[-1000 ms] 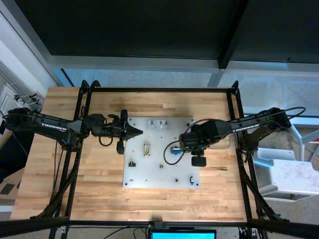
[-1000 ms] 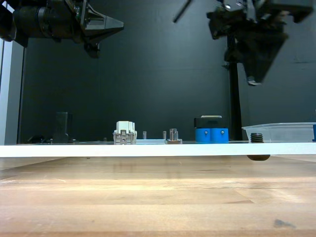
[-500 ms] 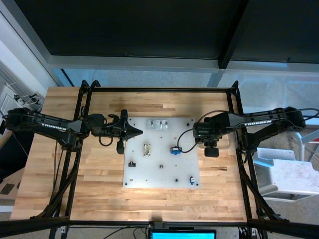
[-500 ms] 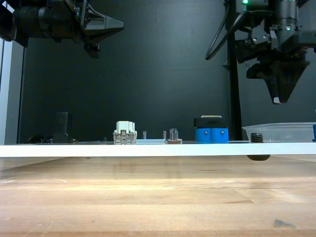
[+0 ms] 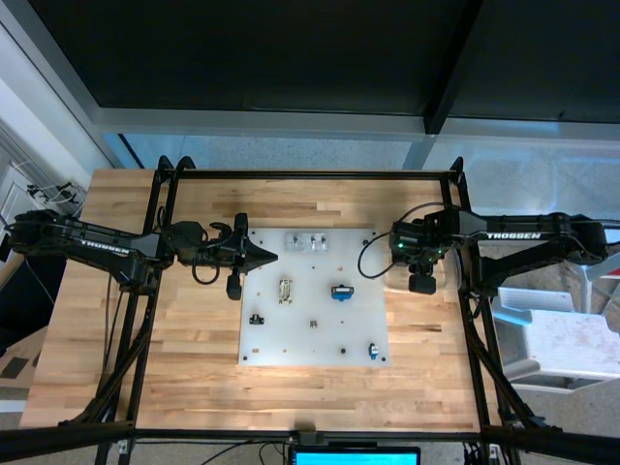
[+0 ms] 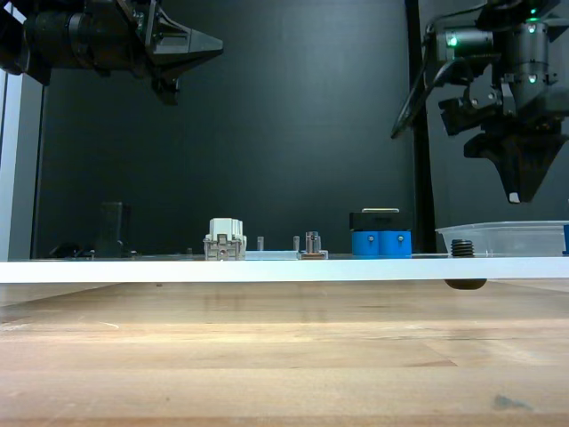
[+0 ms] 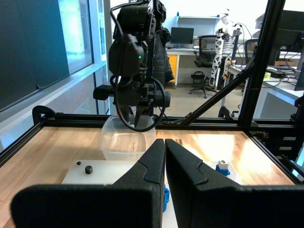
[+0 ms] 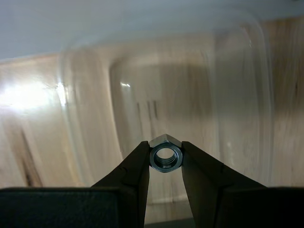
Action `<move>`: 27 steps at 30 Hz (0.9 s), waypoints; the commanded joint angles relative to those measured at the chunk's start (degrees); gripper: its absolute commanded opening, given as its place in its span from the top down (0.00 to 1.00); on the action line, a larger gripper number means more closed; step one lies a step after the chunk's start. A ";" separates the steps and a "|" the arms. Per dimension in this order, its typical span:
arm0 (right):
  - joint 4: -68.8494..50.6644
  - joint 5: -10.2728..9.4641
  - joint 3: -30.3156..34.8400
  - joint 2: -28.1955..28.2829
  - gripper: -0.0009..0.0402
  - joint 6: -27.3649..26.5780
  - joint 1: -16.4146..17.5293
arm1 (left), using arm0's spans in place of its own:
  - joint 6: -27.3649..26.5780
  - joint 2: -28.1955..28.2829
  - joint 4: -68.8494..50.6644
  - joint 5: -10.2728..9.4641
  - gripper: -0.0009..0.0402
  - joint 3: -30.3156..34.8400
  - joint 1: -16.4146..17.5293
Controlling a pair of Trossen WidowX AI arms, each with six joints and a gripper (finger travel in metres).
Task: Unfasten the M12 fastener and place in the container
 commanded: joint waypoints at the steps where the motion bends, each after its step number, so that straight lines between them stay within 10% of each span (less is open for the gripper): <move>1: 0.00 0.00 -1.27 -0.35 0.96 -0.02 -1.11 | 0.00 0.00 0.02 0.00 0.98 0.00 0.02; 27: -0.46 0.00 -1.60 -0.35 0.56 0.26 -1.20 | 0.00 0.00 0.02 0.00 0.98 0.00 0.02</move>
